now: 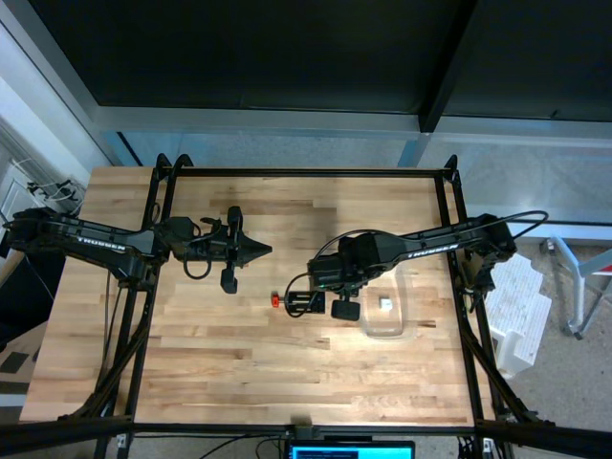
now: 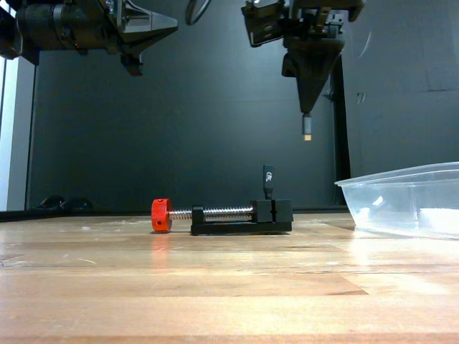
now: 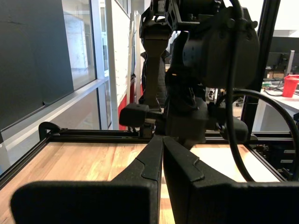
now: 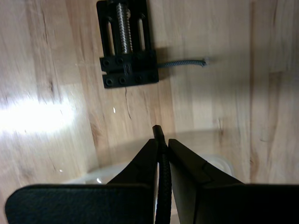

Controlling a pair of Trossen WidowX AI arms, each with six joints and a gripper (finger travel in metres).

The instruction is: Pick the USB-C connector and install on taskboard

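Half done: right end effector (image 2: pixel 307 109) holds the USB-C connector (image 2: pixel 307 127) raised beside the taskboard (image 2: pixel 240 222), uninstalled; left end effector (image 1: pixel 263 251), apparently closed empty, hangs aside.

The left arm (image 1: pixel 96 241) carries the white word "TROSSEN".

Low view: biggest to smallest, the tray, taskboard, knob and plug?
Clear tray, though cut off at the edge
taskboard
its orange knob
USB-C connector, pinched in the right gripper above the taskboard
Left gripper hangs shut, high at left.
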